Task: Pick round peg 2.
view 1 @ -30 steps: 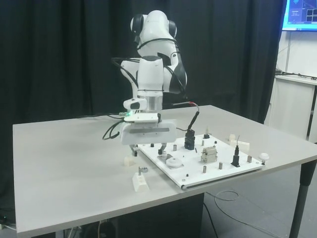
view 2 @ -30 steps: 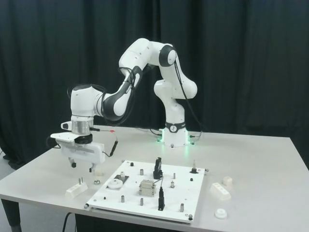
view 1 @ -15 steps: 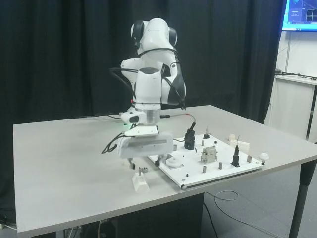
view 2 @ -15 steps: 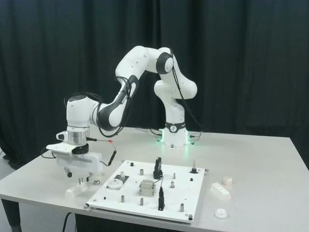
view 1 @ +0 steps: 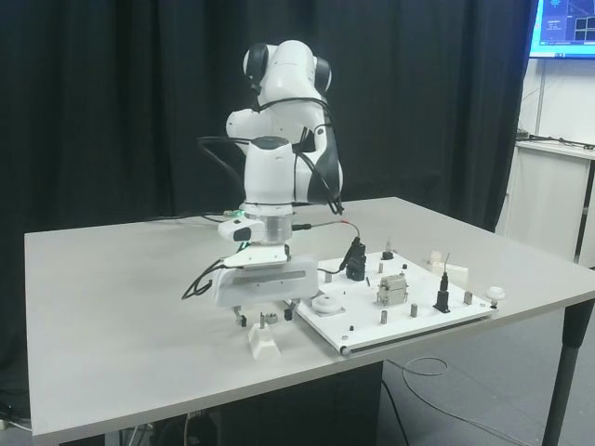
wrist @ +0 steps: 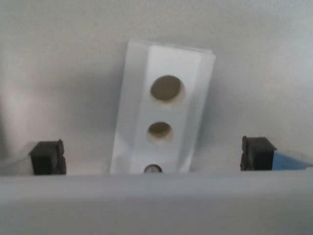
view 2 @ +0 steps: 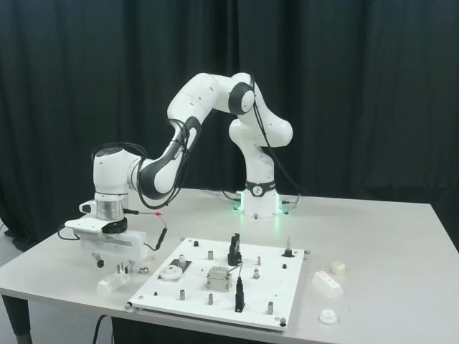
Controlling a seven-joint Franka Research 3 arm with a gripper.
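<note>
- Wrist view shows the gripper released: its two black fingertips stand wide apart, one on each side of a white peg holder, gripping nothing.
- That holder is a small block with two empty round holes in a row; just at the gripper-side end of the row sits the pale round top of what I take to be round peg 2, half hidden by the gripper body.
- Judged from this, the peg lies almost straight below the gap between the fingertips and stands upright, so the coming move looks like a short drop and then a squeeze.
- Second room view puts the holder near the table's front left corner, just left of the white board, with the gripper hanging right above it.
</note>
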